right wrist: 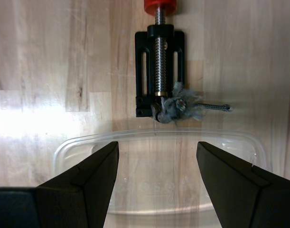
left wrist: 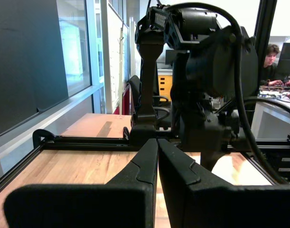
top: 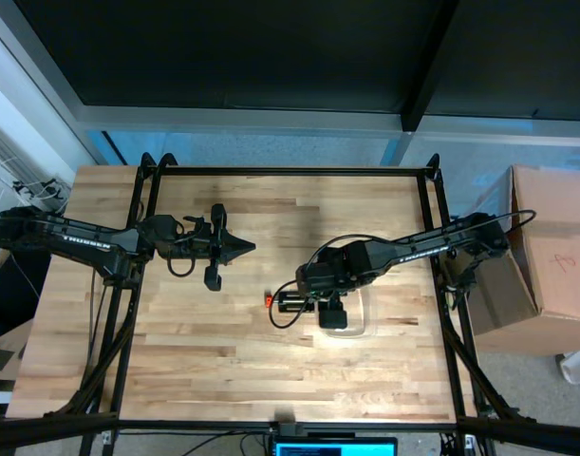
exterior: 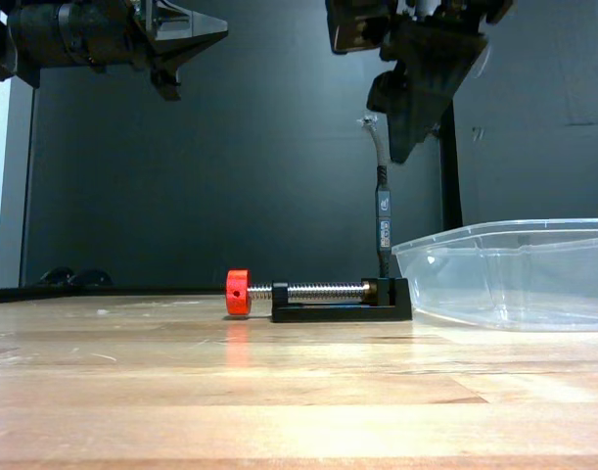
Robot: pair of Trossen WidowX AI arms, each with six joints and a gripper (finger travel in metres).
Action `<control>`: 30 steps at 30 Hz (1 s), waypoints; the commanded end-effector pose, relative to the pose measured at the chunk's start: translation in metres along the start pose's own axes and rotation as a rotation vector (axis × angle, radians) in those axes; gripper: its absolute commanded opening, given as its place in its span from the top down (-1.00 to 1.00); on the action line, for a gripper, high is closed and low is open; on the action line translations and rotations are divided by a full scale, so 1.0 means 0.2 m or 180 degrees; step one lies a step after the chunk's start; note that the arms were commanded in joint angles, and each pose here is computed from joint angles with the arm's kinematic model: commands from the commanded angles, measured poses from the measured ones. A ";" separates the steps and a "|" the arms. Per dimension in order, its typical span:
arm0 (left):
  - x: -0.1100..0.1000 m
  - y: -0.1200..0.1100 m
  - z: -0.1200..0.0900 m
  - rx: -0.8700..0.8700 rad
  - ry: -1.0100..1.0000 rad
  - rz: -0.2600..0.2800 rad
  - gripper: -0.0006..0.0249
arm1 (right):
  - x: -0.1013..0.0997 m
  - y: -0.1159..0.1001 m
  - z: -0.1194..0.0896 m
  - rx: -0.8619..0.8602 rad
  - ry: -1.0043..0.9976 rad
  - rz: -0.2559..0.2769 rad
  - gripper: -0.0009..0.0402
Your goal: Remove the USB-C connector from the USB-C receptacle and place in the container
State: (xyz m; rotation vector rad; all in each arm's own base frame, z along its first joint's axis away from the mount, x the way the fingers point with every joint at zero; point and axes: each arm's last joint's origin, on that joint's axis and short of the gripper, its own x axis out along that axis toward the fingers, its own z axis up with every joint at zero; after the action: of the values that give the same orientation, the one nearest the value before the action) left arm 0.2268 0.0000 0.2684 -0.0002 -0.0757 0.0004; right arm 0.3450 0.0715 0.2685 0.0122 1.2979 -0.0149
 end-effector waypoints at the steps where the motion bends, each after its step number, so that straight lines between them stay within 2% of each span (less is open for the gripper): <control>1: 0.00 0.00 0.00 0.0000 -0.0001 0.0001 0.95 | 0.05 0.01 0.01 -0.0006 0.0075 -0.0015 -0.15; 9: 0.00 0.00 0.00 0.0000 0.0000 0.0001 0.95 | 0.16 0.01 0.02 -0.0024 0.0229 -0.0049 -0.15; 17: 0.00 0.00 0.00 0.0000 -0.0002 0.0000 0.95 | 0.20 0.01 0.00 -0.0029 0.0233 -0.0051 -0.14; 30: 0.00 0.00 0.00 0.0000 -0.0001 0.0000 0.95 | 0.26 0.01 -0.01 -0.0041 0.0189 -0.0044 0.26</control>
State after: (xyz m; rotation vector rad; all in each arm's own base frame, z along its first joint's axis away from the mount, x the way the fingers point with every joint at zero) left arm 0.2268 0.0000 0.2686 -0.0002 -0.0765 0.0004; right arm 0.3561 0.0737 0.2189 -0.0079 1.3613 -0.0177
